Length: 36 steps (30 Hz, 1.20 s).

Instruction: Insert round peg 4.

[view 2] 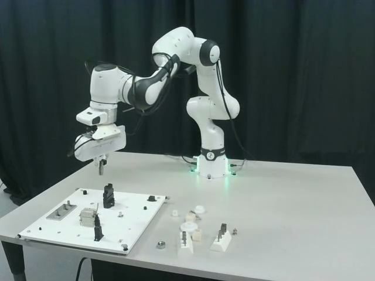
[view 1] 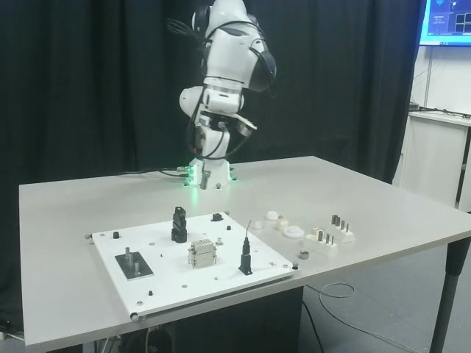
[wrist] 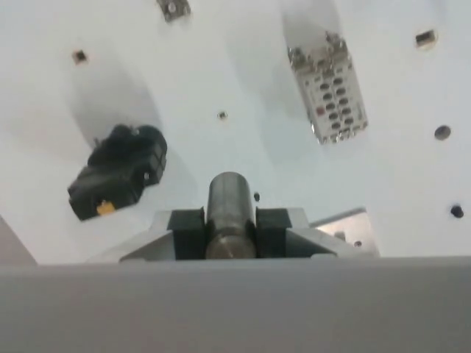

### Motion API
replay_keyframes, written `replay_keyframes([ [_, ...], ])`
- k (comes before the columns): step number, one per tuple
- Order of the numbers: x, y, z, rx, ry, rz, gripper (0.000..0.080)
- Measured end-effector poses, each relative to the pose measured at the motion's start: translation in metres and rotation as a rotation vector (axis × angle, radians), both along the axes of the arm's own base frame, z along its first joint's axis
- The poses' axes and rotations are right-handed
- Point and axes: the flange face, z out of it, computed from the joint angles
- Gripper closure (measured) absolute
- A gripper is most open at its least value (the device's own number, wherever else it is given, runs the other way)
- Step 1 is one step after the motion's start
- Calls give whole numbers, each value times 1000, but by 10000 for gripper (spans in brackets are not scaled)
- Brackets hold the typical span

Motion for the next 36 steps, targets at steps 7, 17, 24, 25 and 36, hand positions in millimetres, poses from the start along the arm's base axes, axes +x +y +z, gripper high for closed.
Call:
replay_keyframes([
  [7,-14,-27,0,31,0,35,660],
  [17,-32,-51,-7,74,8,88,660],
  [24,-43,-65,-11,81,14,148,660],
  [25,-44,-67,-11,80,14,156,660],
  [36,-68,-93,-21,84,2,192,660],
])
